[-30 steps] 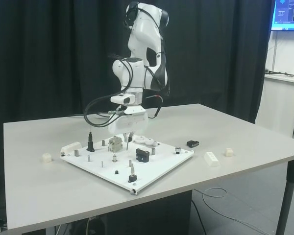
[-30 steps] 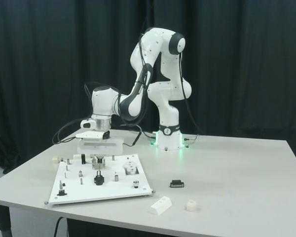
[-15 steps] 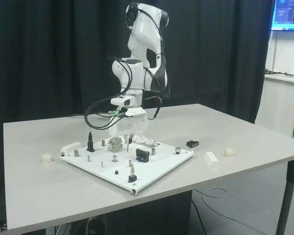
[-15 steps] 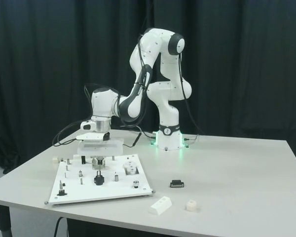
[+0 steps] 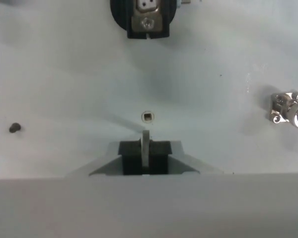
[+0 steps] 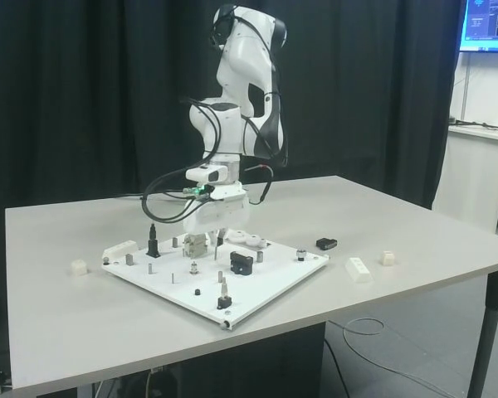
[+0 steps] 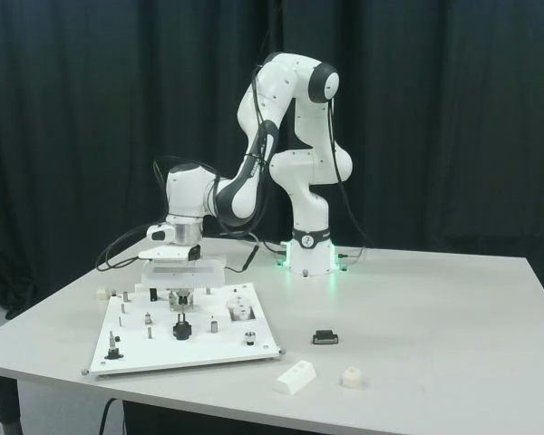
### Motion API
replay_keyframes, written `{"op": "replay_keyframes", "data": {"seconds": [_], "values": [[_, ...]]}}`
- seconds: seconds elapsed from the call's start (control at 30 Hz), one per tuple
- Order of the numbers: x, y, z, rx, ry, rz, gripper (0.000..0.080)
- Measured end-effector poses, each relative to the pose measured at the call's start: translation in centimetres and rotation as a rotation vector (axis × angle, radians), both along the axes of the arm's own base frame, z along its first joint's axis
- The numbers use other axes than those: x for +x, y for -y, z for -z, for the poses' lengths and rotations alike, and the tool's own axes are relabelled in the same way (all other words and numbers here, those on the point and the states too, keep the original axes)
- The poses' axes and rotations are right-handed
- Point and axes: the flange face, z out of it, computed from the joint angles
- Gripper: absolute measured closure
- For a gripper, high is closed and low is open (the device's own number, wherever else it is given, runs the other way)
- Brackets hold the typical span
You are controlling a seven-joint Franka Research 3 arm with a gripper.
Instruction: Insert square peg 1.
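Wrist view shows the gripper (image 5: 146,166) clenched on a thin grey square peg (image 5: 146,148), which stands upright between the black fingers (image 5: 131,158) with its tip just short of the small square hole (image 5: 147,117) in the white board (image 5: 64,89). A black connector (image 5: 146,19) sits beyond the hole at 12 o'clock, a metal fitting (image 5: 287,109) at 3 o'clock. From the first room view, the gripper (image 6: 218,240) hangs above the board (image 6: 266,278) on the grey table (image 6: 58,332).

hand (image 6: 216,241) raised off white board (image 6: 274,278) | square peg (image 5: 146,148) lifted too
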Motion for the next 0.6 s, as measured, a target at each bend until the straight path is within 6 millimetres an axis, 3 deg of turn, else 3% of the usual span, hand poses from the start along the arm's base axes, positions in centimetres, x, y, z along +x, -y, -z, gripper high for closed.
{"op": "replay_keyframes", "data": {"seconds": [0.6], "values": [[0.31,0.07,0.07,0.008,0.01,0.003,0.0776]]}}
